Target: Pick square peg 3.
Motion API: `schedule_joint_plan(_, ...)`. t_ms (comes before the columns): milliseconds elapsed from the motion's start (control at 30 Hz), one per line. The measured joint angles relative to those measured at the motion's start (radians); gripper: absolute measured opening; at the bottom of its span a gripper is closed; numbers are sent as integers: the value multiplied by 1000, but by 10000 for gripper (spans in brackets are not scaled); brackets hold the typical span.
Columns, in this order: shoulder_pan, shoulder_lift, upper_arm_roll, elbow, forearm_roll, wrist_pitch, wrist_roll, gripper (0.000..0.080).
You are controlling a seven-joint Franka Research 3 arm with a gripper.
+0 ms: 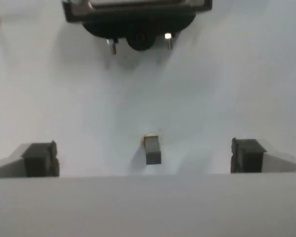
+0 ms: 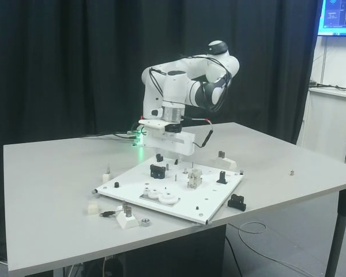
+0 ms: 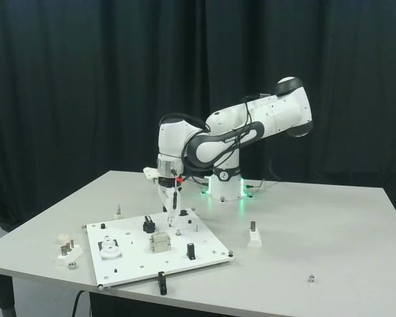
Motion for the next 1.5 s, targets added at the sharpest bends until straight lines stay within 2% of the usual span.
schedule_joint_plan(67,4,0,-11,2,-10,-1,4,750)
schedule_joint_plan(100,5,0,-17,4,-16,-2,7,787)
schedule_joint_plan(933,34,-3,-150,59,-116,-10,33,800)
schedule_joint_plan(1133,34,-6,-165,72,-141,-10,33,800)
schedule_joint_plan(1500,34,-15,-179,87,-159,-17,33,800)
